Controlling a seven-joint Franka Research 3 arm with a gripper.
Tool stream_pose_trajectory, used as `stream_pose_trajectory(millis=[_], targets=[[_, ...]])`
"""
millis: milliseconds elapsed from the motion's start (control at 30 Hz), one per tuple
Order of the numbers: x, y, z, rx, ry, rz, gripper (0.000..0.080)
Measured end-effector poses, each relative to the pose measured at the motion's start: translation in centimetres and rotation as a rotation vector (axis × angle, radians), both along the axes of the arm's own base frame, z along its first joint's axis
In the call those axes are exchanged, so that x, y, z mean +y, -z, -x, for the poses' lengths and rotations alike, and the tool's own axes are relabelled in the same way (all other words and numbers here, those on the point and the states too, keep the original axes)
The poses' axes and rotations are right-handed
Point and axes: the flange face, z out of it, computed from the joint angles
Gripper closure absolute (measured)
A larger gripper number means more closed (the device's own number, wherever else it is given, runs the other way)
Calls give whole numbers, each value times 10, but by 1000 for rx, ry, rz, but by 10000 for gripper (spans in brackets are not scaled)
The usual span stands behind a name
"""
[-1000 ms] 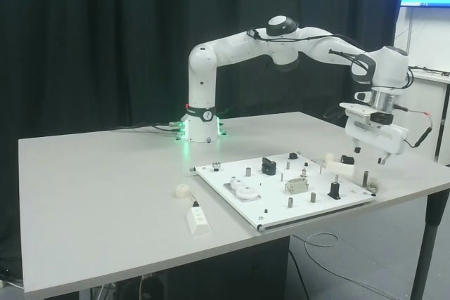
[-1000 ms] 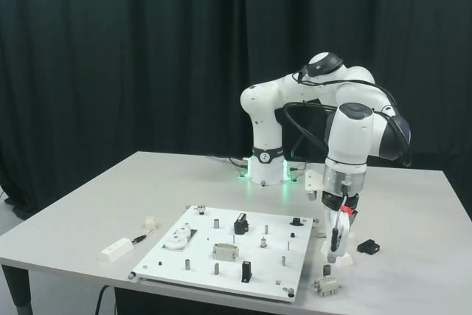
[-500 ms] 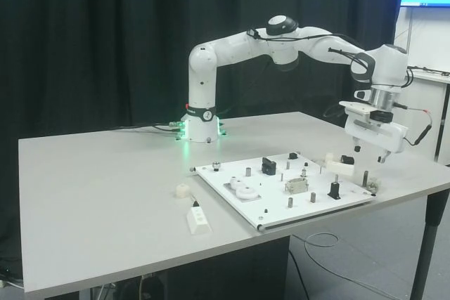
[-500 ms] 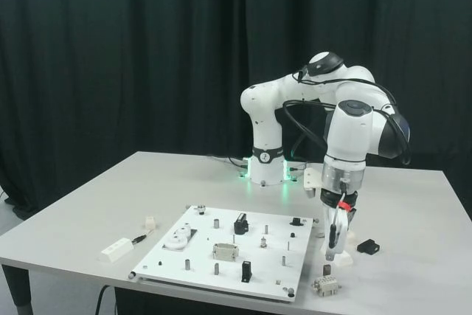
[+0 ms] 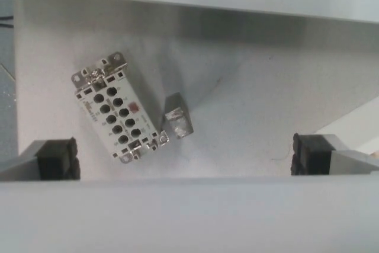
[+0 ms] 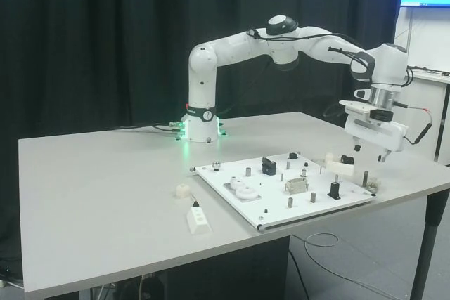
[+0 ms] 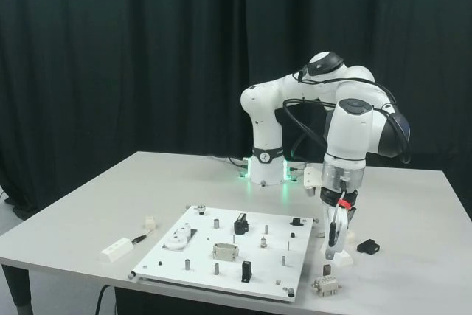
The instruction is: Remove round peg 2.
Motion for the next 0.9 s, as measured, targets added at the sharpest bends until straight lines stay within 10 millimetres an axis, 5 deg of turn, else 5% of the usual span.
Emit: stream_pose_trajectory(millis=[900], targets=[[-3,-3,0,14,-101,6,3]])
